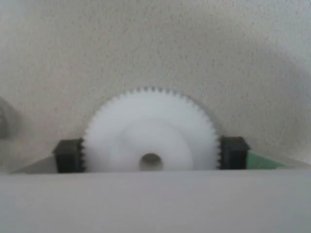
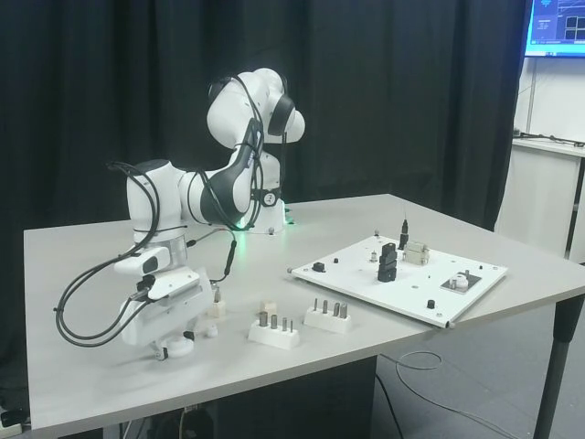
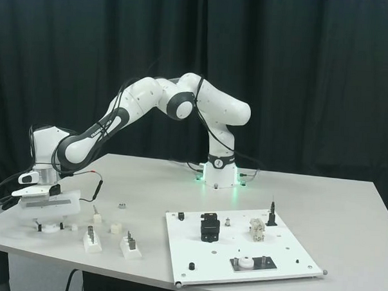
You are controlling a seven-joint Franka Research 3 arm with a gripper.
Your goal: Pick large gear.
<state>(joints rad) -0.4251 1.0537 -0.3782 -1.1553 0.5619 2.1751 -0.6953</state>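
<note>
Black fingertips (image 1: 68, 155) pinch the white large gear (image 1: 150, 133) by its toothed rim.

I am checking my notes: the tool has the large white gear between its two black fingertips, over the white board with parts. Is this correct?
Not quite. The tool does have the large gear between its black fingertips, but over the bare grey table, far from the white board. The second room view shows it.
</note>
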